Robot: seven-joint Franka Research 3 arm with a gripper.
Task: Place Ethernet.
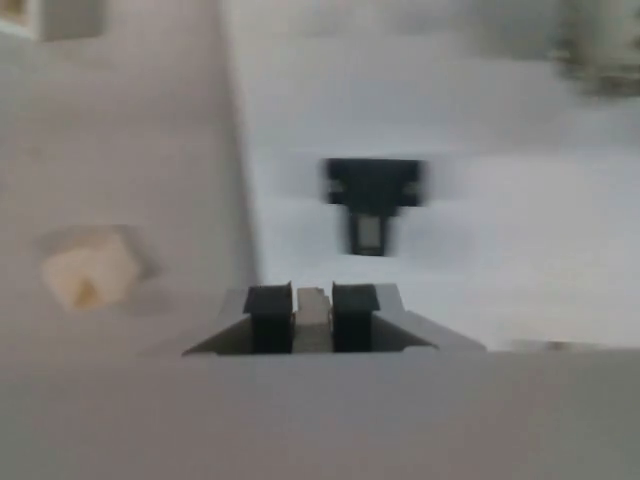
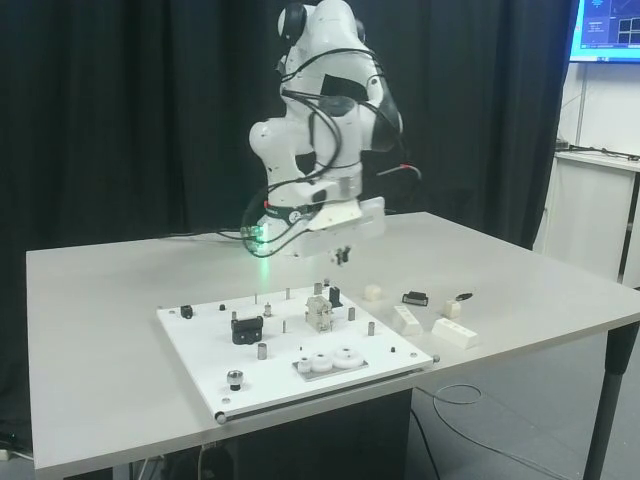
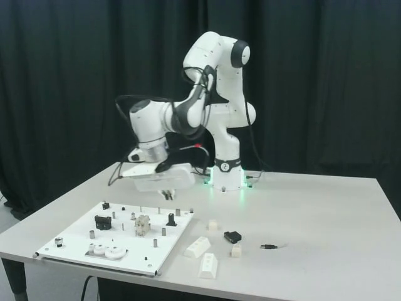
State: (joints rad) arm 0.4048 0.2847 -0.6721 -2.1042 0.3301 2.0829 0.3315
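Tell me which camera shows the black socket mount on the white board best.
The wrist view: the black mount sits just ahead of the gripper, filling the frame's middle. Both room views show it only as a small black piece near the white board's edge.

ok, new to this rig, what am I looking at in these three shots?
A white robot arm bolted on a grey table. Two pictures come from room cameras. The third looks down from the wrist past the two-finger gripper. On the table lies a flat white assembly board carrying small parts, with loose white blocks and a small black connector piece beside it. The gripper hovers over the board, apparently shut on a small pale part, above a black T-shaped fixture.
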